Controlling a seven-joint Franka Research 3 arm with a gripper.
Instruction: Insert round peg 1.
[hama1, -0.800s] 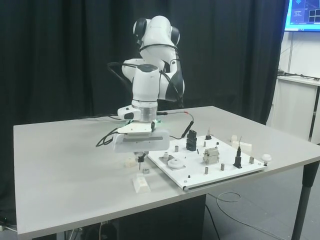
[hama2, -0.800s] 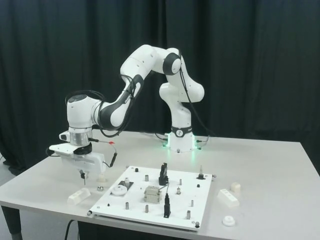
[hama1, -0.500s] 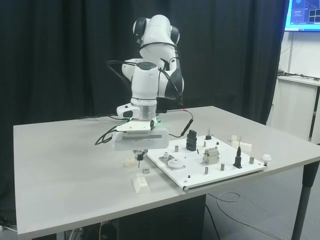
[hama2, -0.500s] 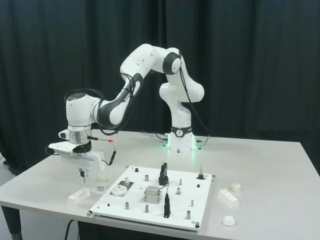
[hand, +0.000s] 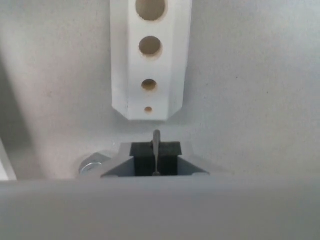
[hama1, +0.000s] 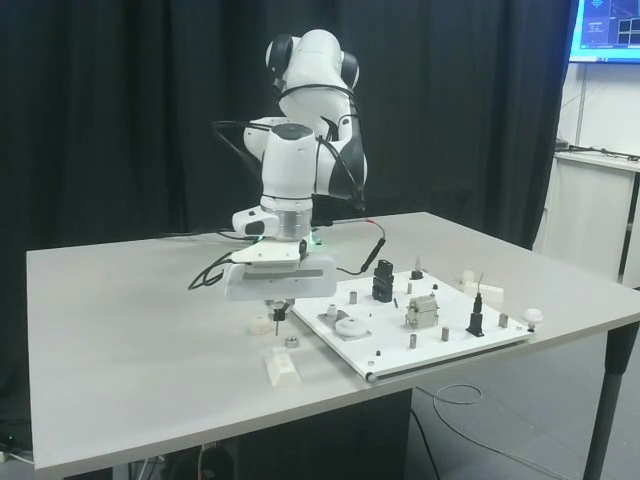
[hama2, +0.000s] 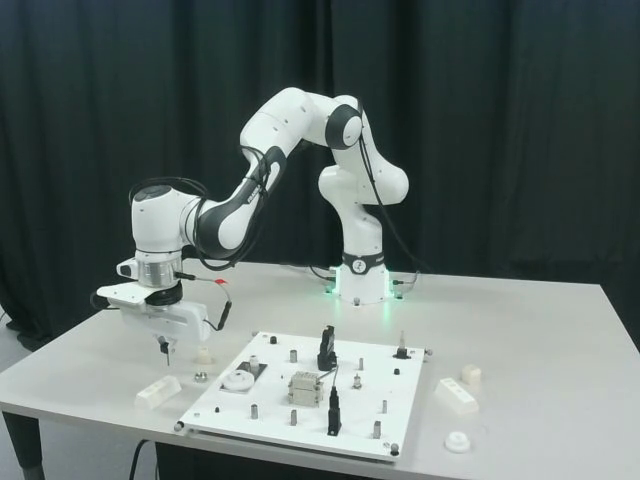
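Carrying step: fingers (hand: 156, 165) pinching thin peg (hand: 156, 145) above block (hand: 150, 60) near desk's front edge. Next: align over smallest hole (hand: 148, 109), then lower straight

Both room views evenly lit from overhead; counter (hama1: 150, 310) reads bright, black curtain (hama2: 500, 120) swallows light with faint fold highlights. Soft, short shadows under the white board (hama2: 310, 395) and small parts. Green glow at the arm base (hama2: 362, 285). A lit screen (hama1: 608, 30) glares in a top corner of the first room view. Wrist view flat and diffuse: white holed block (hand: 150, 60) fairly sharp, near housing of the tool (hand: 156, 167) blurred, dim shadow band along one side.
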